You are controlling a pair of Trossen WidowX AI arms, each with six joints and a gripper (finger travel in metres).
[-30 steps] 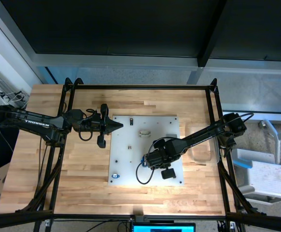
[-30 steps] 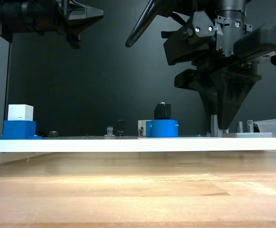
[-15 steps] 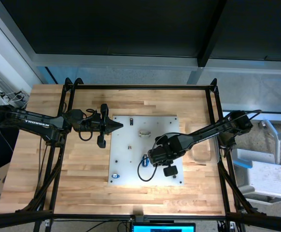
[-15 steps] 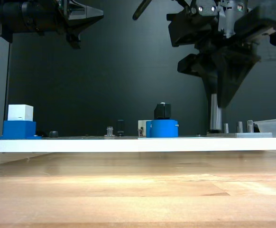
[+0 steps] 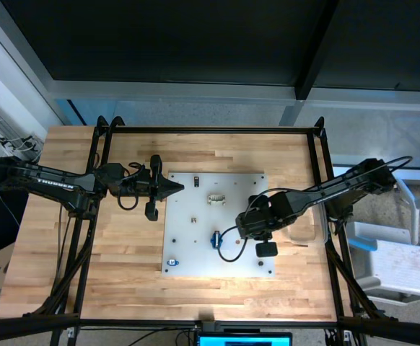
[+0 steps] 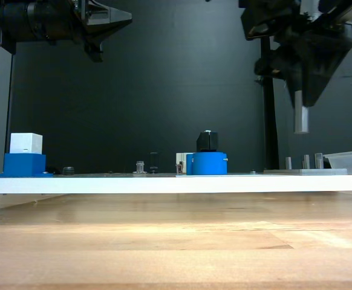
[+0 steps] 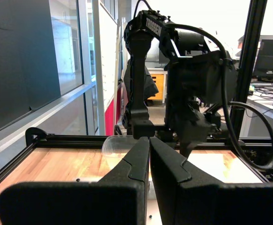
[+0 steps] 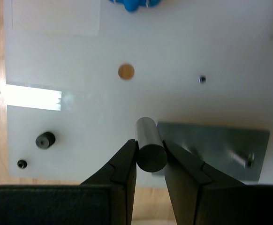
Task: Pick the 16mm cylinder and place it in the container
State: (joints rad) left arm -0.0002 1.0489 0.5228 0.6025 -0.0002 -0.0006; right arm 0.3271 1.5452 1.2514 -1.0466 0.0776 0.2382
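My right gripper is shut on the 16mm cylinder, a grey metal rod that hangs upright well above the white board. In the right wrist view the cylinder sits between the pads of that gripper, over the edge of the grey block. From above, the right gripper is over the board's right part, left of the clear container. The container's rim shows at the far right. My left gripper is shut, holds nothing, and is parked high at the board's left edge.
The grey block carries small upright pins. A blue round holder with a black part stands mid-board, and a blue base with a white cube at the left. Small fittings dot the board. A black frame rings the table.
My right gripper has risen with the cylinder, lifting it clear of the grey block, and shifted right toward the container. The left arm has not moved.
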